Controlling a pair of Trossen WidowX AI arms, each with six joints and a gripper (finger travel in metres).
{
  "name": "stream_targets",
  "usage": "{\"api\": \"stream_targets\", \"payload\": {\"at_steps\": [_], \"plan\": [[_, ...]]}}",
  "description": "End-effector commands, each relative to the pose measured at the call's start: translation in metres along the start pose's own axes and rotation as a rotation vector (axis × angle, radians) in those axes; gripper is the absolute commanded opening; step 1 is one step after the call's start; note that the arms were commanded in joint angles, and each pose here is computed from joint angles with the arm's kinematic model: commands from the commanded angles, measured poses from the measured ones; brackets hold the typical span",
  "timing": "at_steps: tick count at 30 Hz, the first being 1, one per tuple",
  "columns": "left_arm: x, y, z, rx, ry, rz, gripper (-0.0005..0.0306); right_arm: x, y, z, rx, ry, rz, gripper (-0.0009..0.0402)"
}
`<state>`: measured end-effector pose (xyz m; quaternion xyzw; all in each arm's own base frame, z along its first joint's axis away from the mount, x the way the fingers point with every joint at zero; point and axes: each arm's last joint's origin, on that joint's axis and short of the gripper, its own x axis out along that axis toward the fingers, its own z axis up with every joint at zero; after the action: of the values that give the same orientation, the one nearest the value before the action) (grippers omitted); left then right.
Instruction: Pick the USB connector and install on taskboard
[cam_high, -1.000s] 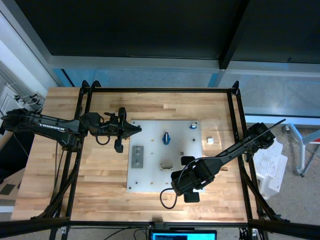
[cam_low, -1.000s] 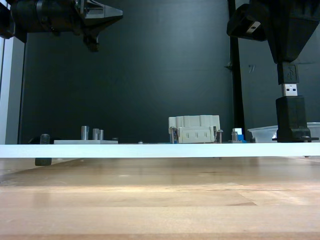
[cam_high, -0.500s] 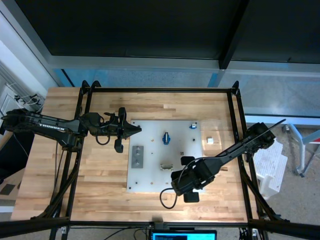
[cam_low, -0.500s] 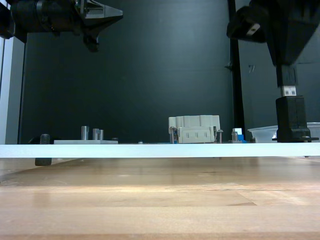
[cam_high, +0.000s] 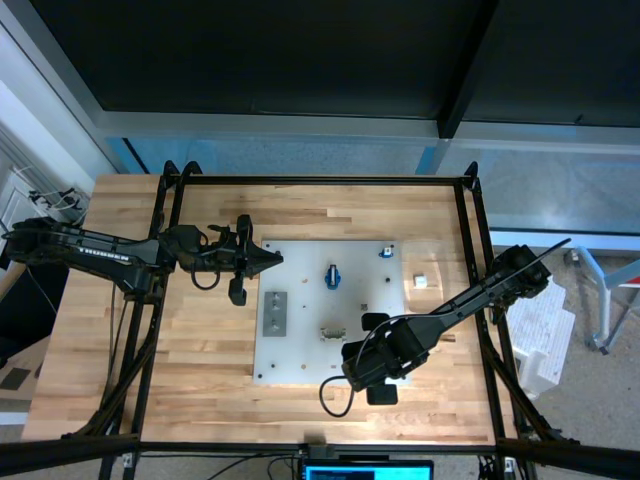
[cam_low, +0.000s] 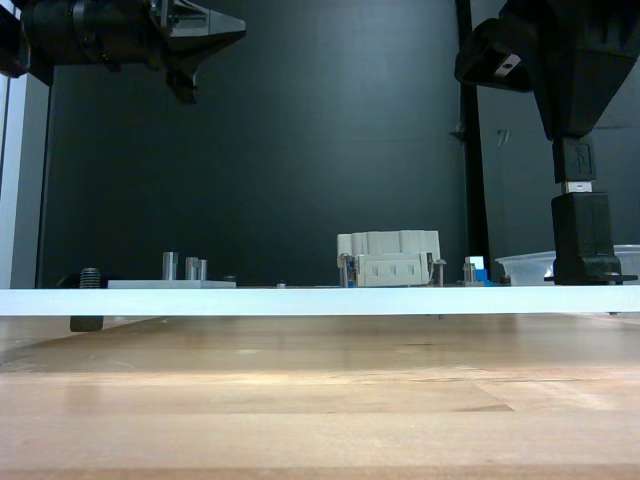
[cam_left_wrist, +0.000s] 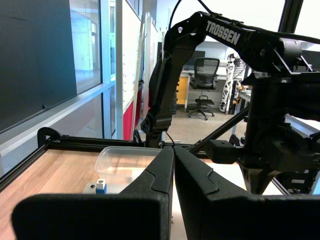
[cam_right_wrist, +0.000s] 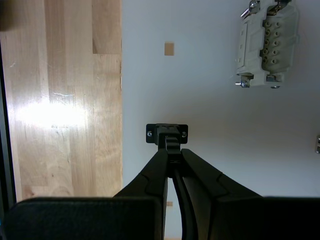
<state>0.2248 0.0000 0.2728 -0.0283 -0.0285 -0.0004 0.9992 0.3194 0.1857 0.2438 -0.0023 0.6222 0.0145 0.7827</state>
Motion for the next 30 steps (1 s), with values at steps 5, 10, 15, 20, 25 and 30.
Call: {"api": "stream_targets", "payload": {"at_steps": [5, 10, 15, 20, 25, 30], "plan": [[0.0, 0.0, 0.0, 0.0, 0.0, 0.0, 0.0, 0.0119, 0.0003, -0.0035, -0.001, 0.006, 0.01, 0.0], [0.0, 0.0, 0.0, 0.0, 0.0, 0.0, 0.0, 0.0098, 0.0, -0.0036, -0.002, 0.002, 0.013, 0.0], [0.0, 0.0, 0.0, 0.0, 0.0, 0.0, 0.0, 0.0083, 0.0001, -0.004, -0.002, -0.002, 0.015, 0.0], [0.0, 0.0, 0.0, 0.0, 0.0, 0.0, 0.0, 0.006, -0.0001, -0.0042, -0.002, -0.008, 0.018, 0.0001], [0.0, 0.0, 0.0, 0.0, 0.0, 0.0, 0.0, 0.0042, -0.0002, -0.0043, -0.002, -0.014, 0.022, 0.0016], [0.0, 0.0001, 0.0, 0.0, 0.0, 0.0, 0.0, 0.0023, 0.0001, -0.003, 0.001, -0.022, 0.026, 0.0056]]}}
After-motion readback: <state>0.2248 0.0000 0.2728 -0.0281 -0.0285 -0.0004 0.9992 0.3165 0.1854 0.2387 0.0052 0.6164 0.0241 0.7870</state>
